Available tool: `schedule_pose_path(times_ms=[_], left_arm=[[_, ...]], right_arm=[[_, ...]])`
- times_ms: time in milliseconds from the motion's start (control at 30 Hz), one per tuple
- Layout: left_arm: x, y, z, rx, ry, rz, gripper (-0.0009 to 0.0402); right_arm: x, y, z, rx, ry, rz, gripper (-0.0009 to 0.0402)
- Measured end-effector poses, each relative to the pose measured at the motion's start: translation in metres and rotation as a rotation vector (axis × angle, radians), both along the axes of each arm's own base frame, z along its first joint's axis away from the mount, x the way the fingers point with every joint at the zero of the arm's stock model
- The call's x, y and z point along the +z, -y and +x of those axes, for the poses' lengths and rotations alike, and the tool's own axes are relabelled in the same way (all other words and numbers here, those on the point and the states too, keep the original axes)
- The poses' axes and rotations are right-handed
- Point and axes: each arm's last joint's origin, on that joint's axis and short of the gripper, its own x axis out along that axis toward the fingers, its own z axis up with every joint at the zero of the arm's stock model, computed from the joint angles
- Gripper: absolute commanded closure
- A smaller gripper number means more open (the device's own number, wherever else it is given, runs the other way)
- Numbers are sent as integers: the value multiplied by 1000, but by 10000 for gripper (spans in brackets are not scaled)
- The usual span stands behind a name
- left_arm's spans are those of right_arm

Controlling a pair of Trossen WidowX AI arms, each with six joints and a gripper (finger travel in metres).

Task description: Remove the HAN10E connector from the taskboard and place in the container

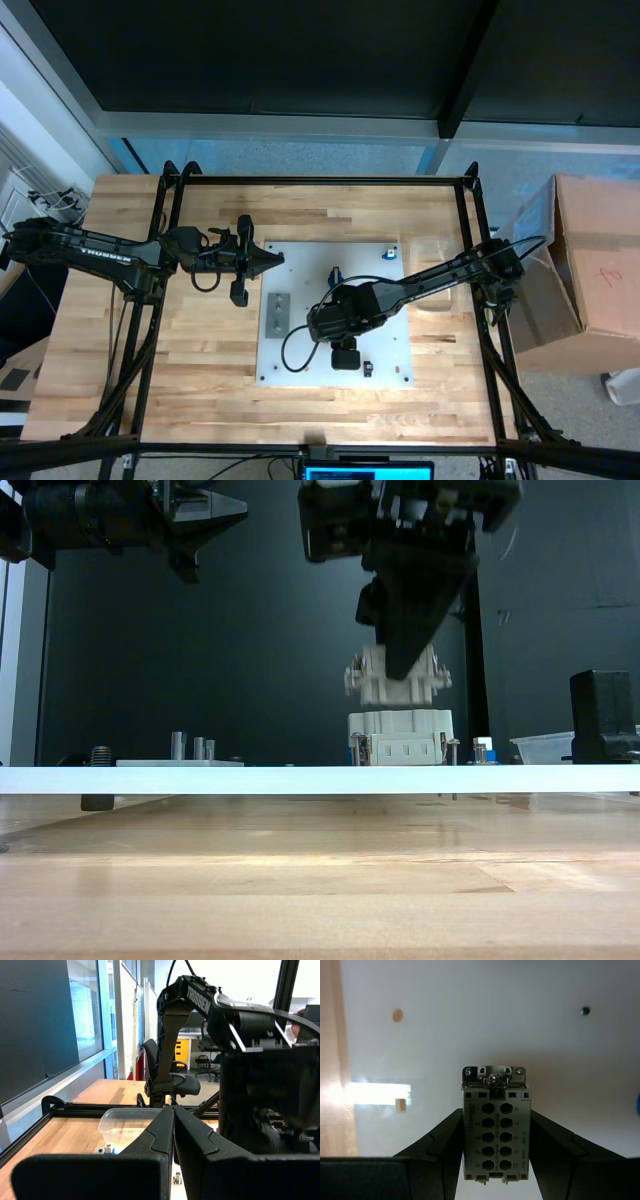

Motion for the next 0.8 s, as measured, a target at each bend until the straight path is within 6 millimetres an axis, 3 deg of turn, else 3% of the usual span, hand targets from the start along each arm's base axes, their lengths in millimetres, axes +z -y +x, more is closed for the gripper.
schedule_pose_path(times_ms=[600,800], left_arm=[[0,0,0,0,0,0,393],[0,0,0,0,0,0,393]], right_arm=[[21,5,-13,-17,9,-22,384],[21,10,-29,-52,-3,-17,384]])
